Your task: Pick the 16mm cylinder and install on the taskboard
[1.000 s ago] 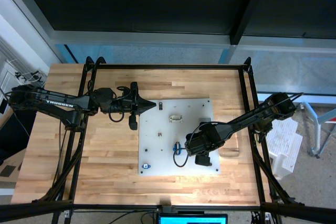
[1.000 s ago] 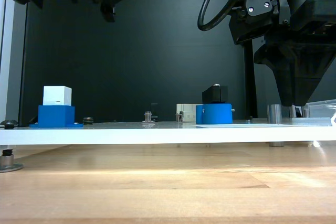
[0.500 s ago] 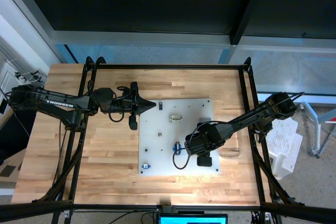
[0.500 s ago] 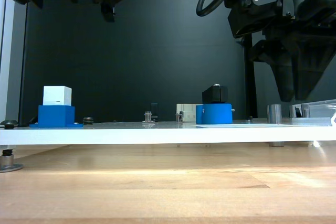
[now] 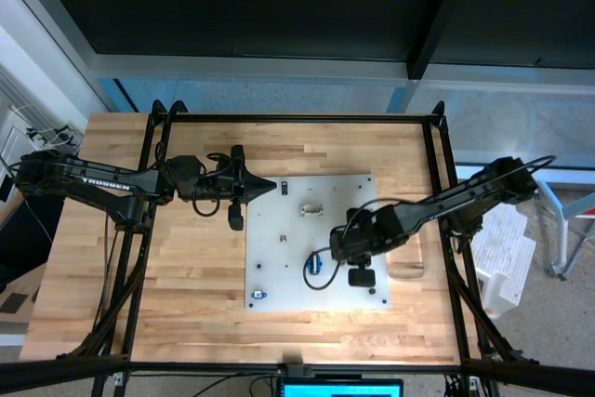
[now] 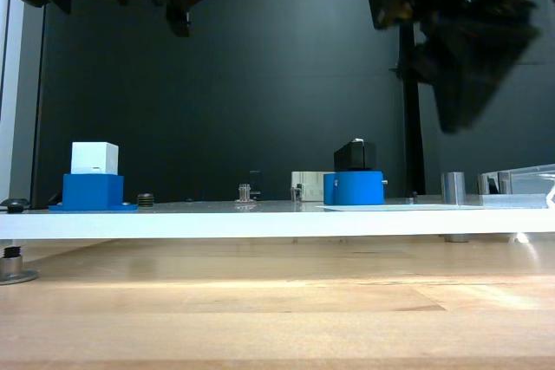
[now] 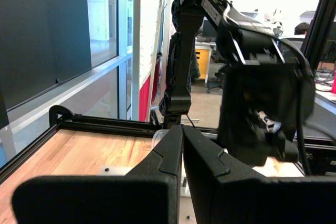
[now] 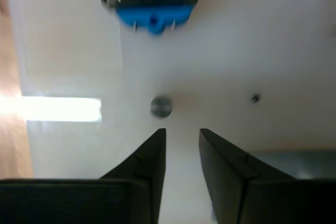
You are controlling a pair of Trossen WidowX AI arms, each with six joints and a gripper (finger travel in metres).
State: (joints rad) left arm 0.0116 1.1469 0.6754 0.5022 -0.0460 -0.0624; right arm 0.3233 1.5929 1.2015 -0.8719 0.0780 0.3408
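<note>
Right gripper (image 8: 181, 132): hangs over the right near part of the board (image 5: 279, 271), well above its surface in the low view. Fingers stand a narrow gap apart with nothing between them.

Left gripper (image 5: 265, 186): fingers closed together, empty, held high by the board's far left corner, well apart from the work.

Cylinder (image 6: 453, 188): stands upright on the board near its right end, free of both grippers. In the right wrist view it sits just ahead of the fingertips, apart from them, with the blue connector (image 8: 152, 11) beyond it. The low view shows a short stub under the board below it, so it reads as seated in its hole. Whether it is fully home, cannot tell.

Judged step: clear the right arm from the seated cylinder and confirm the fit.

Notes for doing it well:
1. Rise straight along the cylinder's axis. The fingertips are above its top in the low view, but more height is wanted before any sideways travel, since 1 brush could tilt it or lift it out.
2. Hold the finger gap no narrower than it is, and do not close near the cylinder.
3. Route away from the blue connector.
4. Check in the low view that the cylinder stands square, not leaning.
5. The left arm has no part in this.
</note>
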